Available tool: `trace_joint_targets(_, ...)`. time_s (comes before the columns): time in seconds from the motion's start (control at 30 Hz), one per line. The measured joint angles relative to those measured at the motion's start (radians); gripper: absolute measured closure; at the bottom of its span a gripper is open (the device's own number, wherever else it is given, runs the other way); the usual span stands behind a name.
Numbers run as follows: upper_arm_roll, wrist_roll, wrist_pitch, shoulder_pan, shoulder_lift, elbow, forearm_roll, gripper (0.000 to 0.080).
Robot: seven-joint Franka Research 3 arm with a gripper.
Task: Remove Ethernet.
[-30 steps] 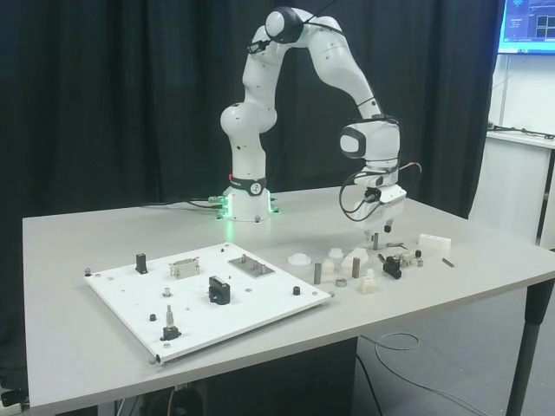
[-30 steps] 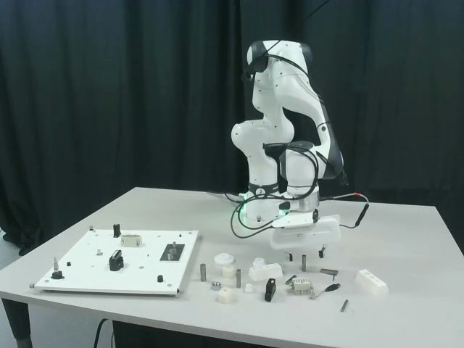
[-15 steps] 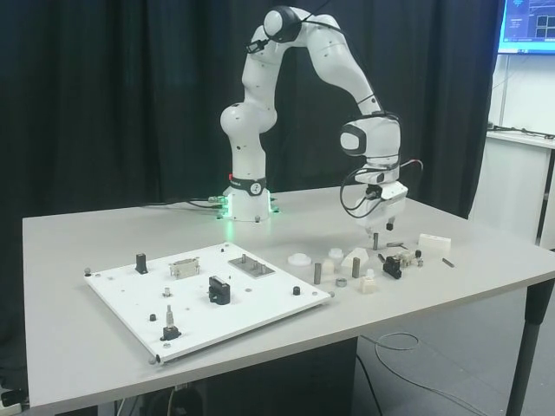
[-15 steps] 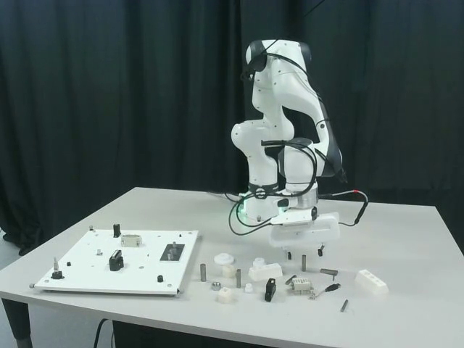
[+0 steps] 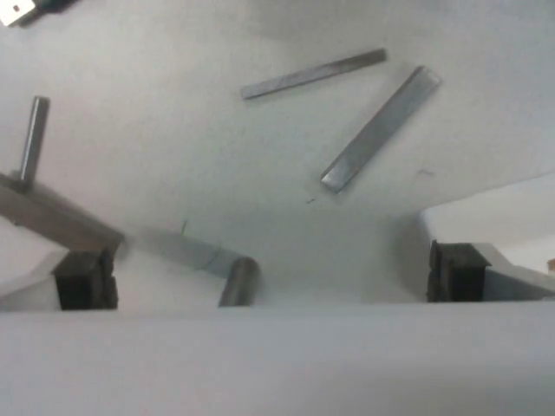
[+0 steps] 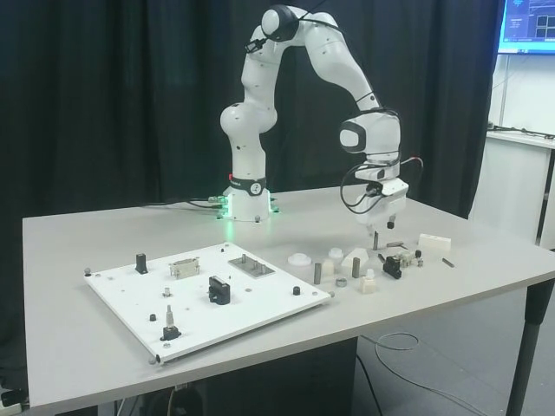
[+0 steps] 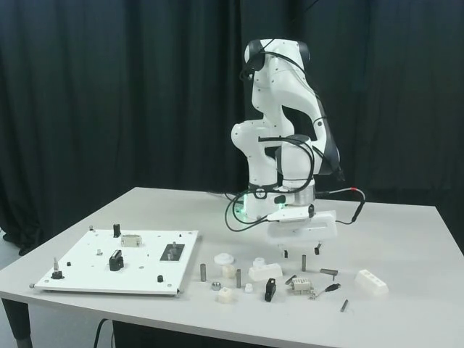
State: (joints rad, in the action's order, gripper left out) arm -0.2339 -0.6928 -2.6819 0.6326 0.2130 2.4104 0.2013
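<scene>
Well, looks like the removal itself is basically done. The white two-fingered pincer (image 6: 379, 227) hangs wide open with nothing in it, above the loose bits scattered on the grey tabletop (image 6: 87, 234) towards its front edge, well apart from the flat white assembly board (image 6: 251, 303).

My guess for the Ethernet piece is the small plug-like thing (image 7: 328, 288) lying among those bits, just beside a grey connector block (image 7: 299, 285), though I honestly can't tell for sure. Nothing on the board looks like a cable plug, so what's left is probably just backing off.

In the wrist view there are only two thin grey metal bars (image 5: 380, 128) and a grey round peg (image 5: 238, 282) below the fingers.

Compared with a second ago, the arm has lifted a little, so the pincer sits higher over the parts. The parts haven't budged.
</scene>
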Motion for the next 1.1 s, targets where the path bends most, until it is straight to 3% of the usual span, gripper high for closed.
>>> trace_joint_targets(0.17, -0.007, -0.002, -0.02, -0.001, 0.001, -0.004, -0.005, 0.0003)
trace_joint_targets(0.6, -0.023, -0.095, -0.141, -0.034, 0.036, -0.045, -0.005, 0.0003)
trace_joint_targets(1.1, -0.079, -0.108, -0.155, -0.127, 0.102, -0.171, -0.01, 0.0003)
